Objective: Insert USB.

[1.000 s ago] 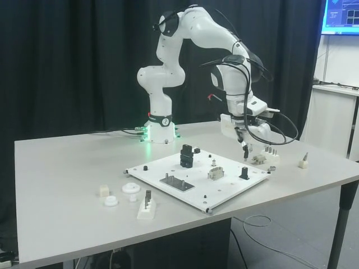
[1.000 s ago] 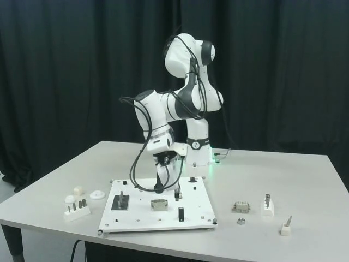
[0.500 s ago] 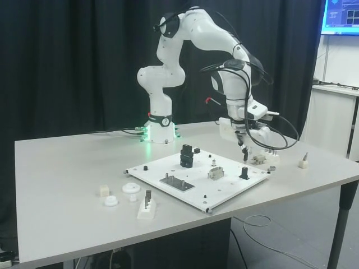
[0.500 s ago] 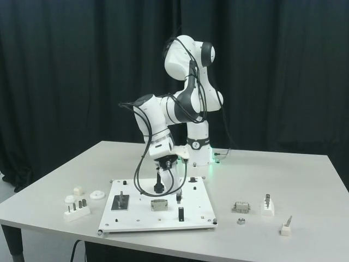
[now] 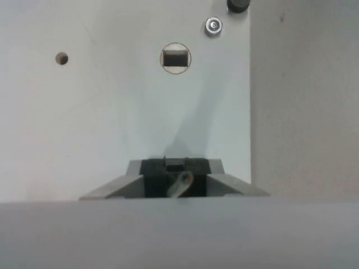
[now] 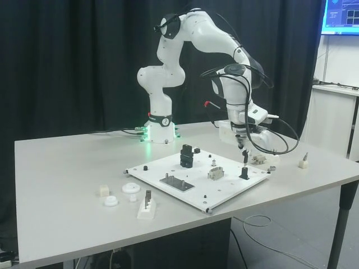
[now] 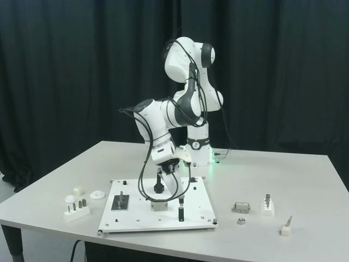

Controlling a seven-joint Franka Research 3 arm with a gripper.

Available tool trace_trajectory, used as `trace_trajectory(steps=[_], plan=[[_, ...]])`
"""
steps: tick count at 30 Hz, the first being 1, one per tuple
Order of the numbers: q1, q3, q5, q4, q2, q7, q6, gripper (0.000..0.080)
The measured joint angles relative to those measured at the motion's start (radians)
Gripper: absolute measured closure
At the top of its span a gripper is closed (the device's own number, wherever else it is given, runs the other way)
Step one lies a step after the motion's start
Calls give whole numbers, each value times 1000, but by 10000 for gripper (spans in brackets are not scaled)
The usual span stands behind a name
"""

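We hold the USB plug [image 5: 178,180] pinched between the 2 fingers of the gripper [image 5: 178,185], and the wrist view shows why: the black body sits clamped square between the grey finger pads, its short cable stub poking toward the camera, so the plug's tip points straight down at the white board [image 6: 168,168]. A grip this upright reads to us as set up for a vertical push into a socket.

In the first room view the gripper [image 6: 243,140] hangs above the board's far corner, near the counter [image 6: 61,168] edge side where a few loose parts lie, and the black cable [image 6: 277,143] loops out behind the wrist, slack enough that we judge it will not drag the plug off line. The second room view shows the gripper [image 7: 161,183] poised over the middle of the board, clear of the surface.

The target, as we read it, is the rectangular slot in its round recess [image 5: 175,58]. It lies ahead of the plug in the wrist view, well apart from the fingertips and not yet under them, with a small screw [image 5: 212,25] and a black knob [image 5: 238,5] just beyond it near the board's edge. We judge that the plug needs to travel across to that slot before any descent.
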Motion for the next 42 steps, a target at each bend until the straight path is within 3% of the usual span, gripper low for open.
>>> trace_trajectory(steps=[42], plan=[[0, -4, 15, 0, 12, -2, 6, 738]])
